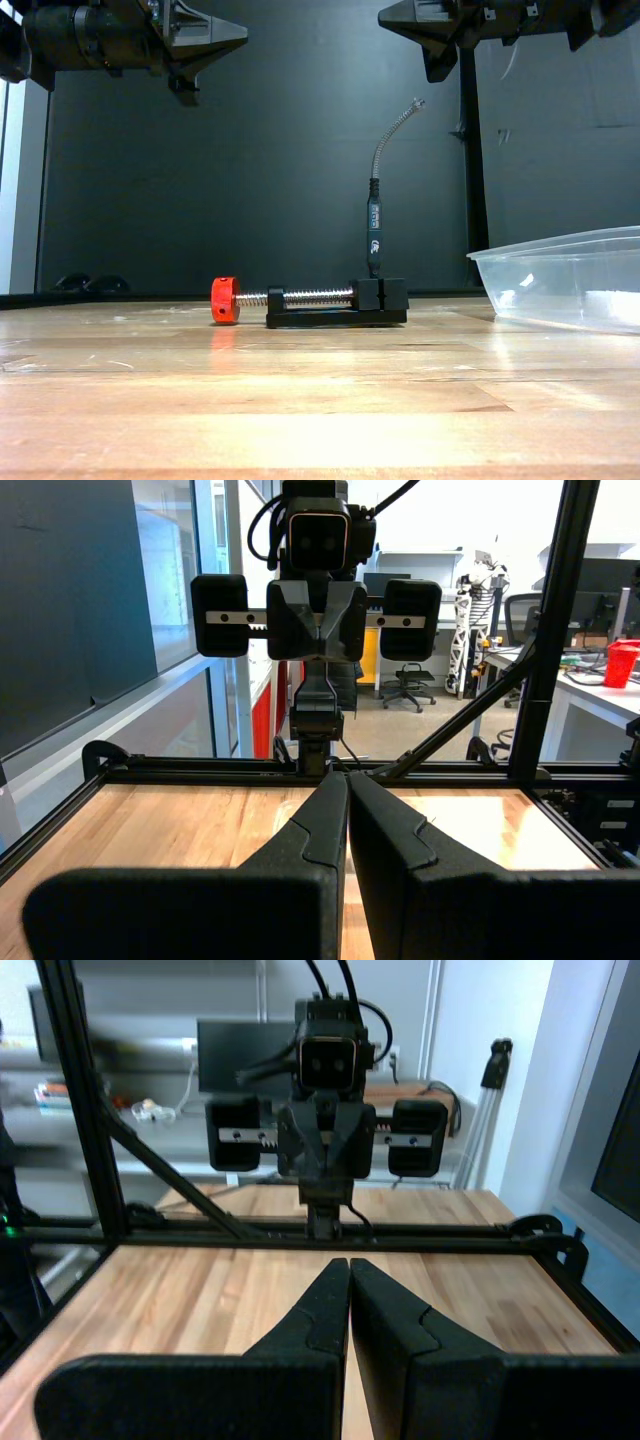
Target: Pick the USB-C connector and install on taskboard
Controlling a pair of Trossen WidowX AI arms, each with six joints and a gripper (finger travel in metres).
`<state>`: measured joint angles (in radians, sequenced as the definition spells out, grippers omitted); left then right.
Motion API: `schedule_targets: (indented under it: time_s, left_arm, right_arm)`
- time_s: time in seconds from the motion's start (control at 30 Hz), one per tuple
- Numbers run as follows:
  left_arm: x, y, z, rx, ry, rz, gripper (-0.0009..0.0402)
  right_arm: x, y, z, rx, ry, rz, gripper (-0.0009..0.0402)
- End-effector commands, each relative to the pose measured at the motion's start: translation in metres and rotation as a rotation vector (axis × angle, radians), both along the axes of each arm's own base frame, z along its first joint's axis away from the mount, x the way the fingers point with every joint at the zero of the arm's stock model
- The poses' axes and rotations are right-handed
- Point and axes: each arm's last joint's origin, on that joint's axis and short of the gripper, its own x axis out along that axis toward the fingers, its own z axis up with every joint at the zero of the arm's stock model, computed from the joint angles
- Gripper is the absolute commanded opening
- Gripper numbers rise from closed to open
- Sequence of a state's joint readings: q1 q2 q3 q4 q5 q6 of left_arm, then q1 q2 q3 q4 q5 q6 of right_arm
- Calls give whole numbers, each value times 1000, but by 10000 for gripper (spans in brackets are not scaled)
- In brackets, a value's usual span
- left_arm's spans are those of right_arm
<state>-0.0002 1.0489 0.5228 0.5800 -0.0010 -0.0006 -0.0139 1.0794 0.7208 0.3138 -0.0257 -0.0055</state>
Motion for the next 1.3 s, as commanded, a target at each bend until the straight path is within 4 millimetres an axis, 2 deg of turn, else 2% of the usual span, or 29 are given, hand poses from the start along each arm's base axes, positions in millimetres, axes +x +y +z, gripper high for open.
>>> schedule_targets:
  time_s: [0.03,0.3,0.7,1.3]
  left_arm:
    - [0,0,0,0,0,0,0]
    - [0,0,0,0,0,0,0]
    - [0,0,0,0,0,0,0]
    - [0,0,0,0,0,0,0]
  right_arm:
    - [-1,0,-10,3,-27,0,0]
    - [-5,-9,-21,49,-89,15,0]
    - [-5,-11,-23,55,-68,-53,0]
    - [-5,-10,-23,57,-70,-40,0]
